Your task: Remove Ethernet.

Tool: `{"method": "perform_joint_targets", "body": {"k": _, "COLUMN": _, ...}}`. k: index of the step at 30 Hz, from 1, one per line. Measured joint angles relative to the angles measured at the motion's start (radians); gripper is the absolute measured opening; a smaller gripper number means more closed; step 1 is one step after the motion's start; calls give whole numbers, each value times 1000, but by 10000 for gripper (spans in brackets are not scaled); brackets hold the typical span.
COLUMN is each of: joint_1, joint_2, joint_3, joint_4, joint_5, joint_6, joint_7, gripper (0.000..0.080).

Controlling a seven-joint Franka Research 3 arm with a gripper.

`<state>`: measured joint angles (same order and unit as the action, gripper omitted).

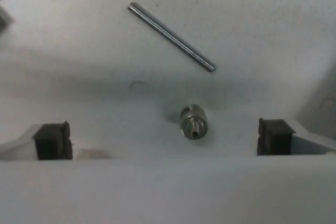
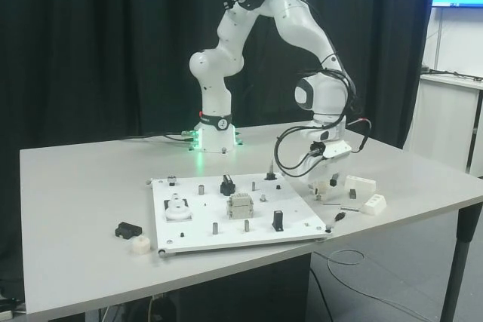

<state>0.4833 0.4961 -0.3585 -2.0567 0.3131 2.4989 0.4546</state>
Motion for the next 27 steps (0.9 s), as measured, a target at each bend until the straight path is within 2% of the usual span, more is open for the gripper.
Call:
{"method": "perform_joint_targets", "body": {"k": 3, "joint_1": 3, "joint_2": -10, "joint_3": 0, "joint_4": 0, "joint_5": -9, "joint_6": -12, "joint_7": 12, "gripper": 792}}
{"method": "perform_joint_targets", "body": {"k": 27, "joint_1": 5, "joint_2": -72, "joint_3": 0, "joint_4": 1, "joint_5": -92, "joint_6": -88, "joint_7": 62, "gripper": 800}}
